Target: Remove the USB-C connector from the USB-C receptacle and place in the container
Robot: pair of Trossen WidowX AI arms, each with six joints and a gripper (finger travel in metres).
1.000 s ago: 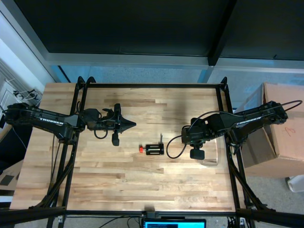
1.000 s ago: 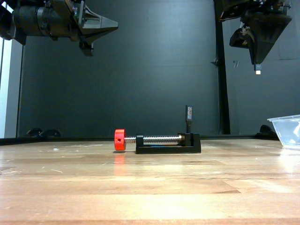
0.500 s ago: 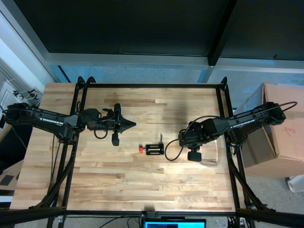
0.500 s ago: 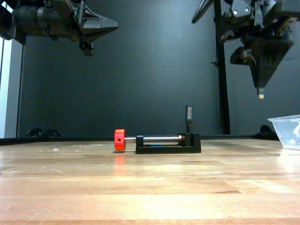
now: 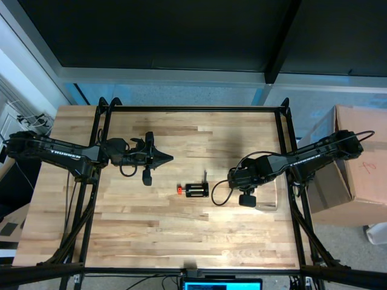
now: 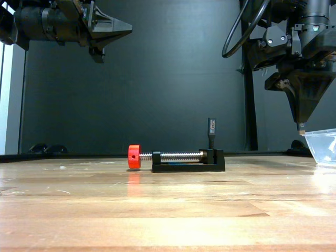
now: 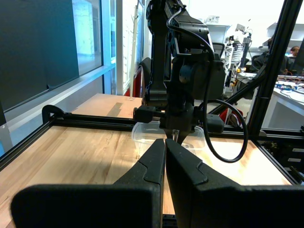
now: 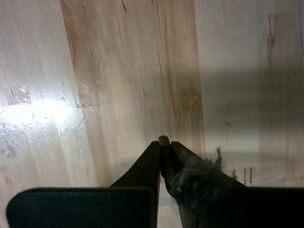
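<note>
My right gripper (image 6: 300, 130) points straight down, shut on the small USB-C connector (image 6: 301, 133), whose pale tip pokes out below the fingertips. It hangs just at the left rim of the clear plastic container (image 6: 321, 143), a little above the table. In the right wrist view the dark connector (image 8: 164, 141) sits pinched between the fingers over bare wood. A black clamp fixture (image 6: 189, 160) with a red knob (image 6: 134, 156) lies mid-table, with a short upright part (image 6: 211, 127) standing in it. My left gripper (image 6: 127, 25) hovers high at the left, shut and holding nothing.
The black frame rails (image 5: 193, 109) border the table. From above, the container (image 5: 270, 194) lies right of the clamp (image 5: 197, 190), partly under the right arm (image 5: 302, 156). A cardboard box (image 5: 363, 163) stands off the table's right edge.
The right gripper has come down with the connector, from high above the table to the level of the container's rim, shifting slightly towards it. The left arm has not moved.
</note>
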